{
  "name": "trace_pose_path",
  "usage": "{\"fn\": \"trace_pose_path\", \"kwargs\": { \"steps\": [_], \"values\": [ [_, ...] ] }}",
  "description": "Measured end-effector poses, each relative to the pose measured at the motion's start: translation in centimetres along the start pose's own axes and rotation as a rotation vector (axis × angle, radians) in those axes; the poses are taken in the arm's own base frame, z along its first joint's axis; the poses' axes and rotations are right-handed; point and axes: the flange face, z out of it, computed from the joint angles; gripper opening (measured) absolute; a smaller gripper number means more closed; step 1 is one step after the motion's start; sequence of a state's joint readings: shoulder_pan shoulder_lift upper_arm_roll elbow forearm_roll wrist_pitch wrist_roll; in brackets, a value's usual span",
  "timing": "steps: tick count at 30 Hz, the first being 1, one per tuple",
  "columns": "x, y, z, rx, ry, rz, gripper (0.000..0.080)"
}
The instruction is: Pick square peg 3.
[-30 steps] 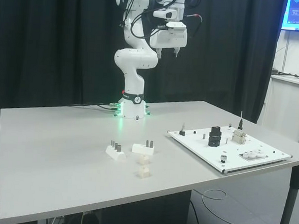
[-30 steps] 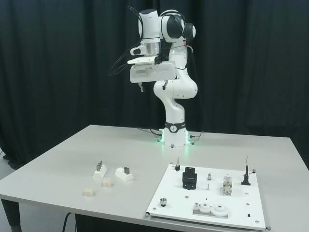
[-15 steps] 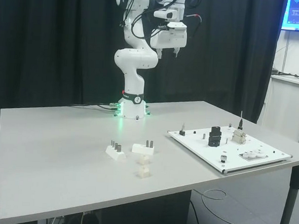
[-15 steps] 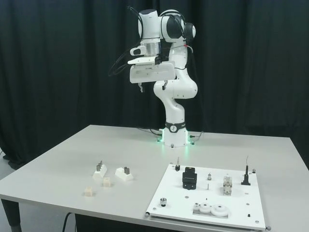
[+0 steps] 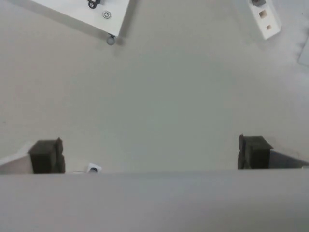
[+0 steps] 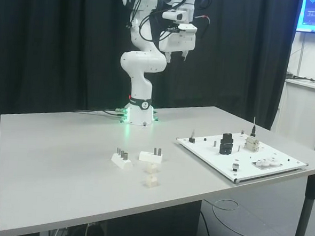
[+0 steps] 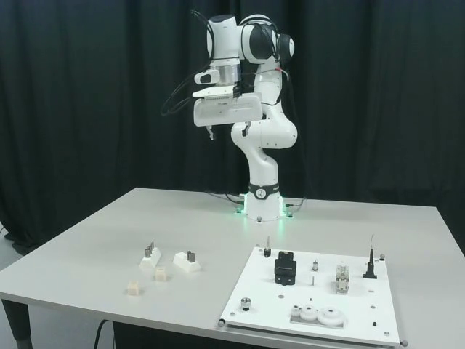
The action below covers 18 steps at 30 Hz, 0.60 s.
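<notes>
My gripper hangs high above the table near the arm's base, far from the pegs, also seen as gripper. It is open: in the wrist view the black fingertips stand wide apart with nothing between them, gripper. A white holder carries one grey square peg; the wrist view shows this holder with two bare square holes. Beside it a second white holder bears three grey pegs. From the second room view these are holder and holder.
Two small pale blocks lie just in front of the holders. A white assembly board with black and grey fittings covers the table's right part; its corner shows in the wrist view. Green light glows at the arm's base.
The hand has risen slightly and shifted a little; its fingers stay apart. Nothing on the table has moved.
</notes>
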<state>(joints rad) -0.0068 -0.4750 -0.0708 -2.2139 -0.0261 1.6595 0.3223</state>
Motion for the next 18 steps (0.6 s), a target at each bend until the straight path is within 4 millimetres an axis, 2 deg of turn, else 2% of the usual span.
{"fn": "trace_pose_path", "kwargs": {
  "steps": [18],
  "values": [
    [0.42, 0.04, 0.38, -0.002, -0.008, -0.029, 0.0800]
  ]
}}
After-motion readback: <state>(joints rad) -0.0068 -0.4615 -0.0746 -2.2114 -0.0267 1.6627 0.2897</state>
